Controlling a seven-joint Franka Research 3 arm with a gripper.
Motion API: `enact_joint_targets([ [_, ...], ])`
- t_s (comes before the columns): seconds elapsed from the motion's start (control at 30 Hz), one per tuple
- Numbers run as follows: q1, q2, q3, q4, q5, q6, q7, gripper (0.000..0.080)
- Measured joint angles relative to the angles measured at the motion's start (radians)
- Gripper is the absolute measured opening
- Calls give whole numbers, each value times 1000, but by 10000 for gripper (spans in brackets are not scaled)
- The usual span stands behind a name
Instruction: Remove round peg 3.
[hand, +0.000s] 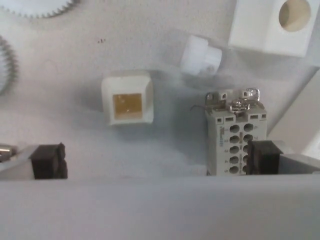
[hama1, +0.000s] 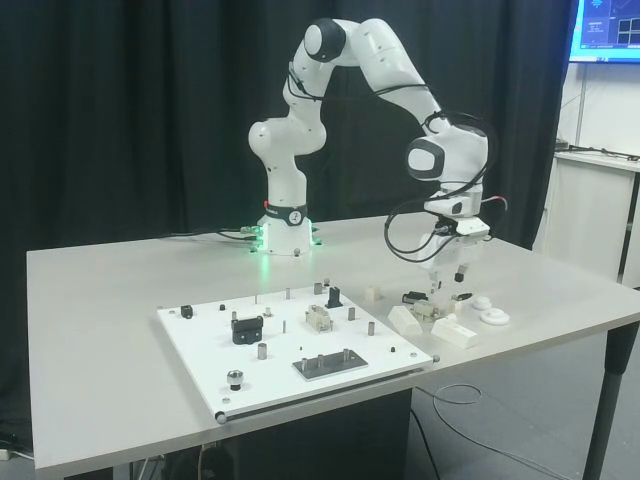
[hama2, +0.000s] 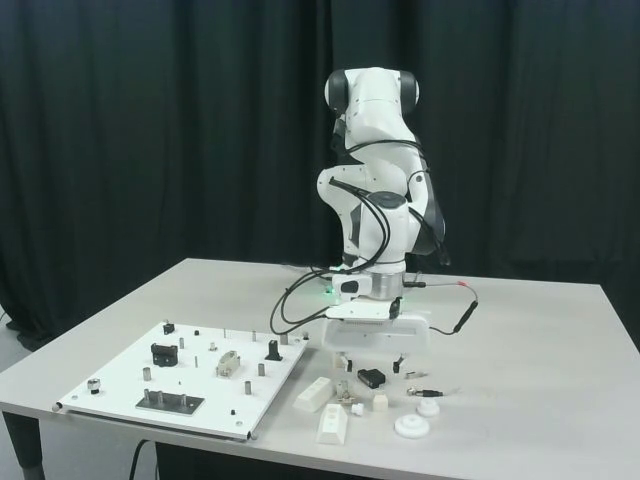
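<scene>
Black curtains (hama2: 150, 130) hang behind the grey table (hama1: 100, 300); a lit screen (hama1: 607, 30) glows above a white cabinet (hama1: 590, 205).

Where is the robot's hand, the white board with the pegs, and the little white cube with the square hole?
hand (hama2: 370, 362), second room view, midway between its fingertips.
white board (hama1: 200, 345), first room view, a bare part of its top.
white cube (hand: 127, 98), wrist view, its upper face beside the square hole.

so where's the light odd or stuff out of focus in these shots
Wrist view: the grey blurred band across the near edge is out of focus; soft shadow beside the white square block. First room view: green glow at the arm's base, bright screen in the corner.
</scene>
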Motion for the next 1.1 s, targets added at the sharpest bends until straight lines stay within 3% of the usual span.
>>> enact_joint_targets([
  [0.53, -21, 0, -22, 37, -6, -3, 0, 800],
  [0.8, -57, 0, -49, 79, -42, -21, 0, 800],
  [1.1, -143, 12, -54, 141, -84, -21, -2, 800],
])
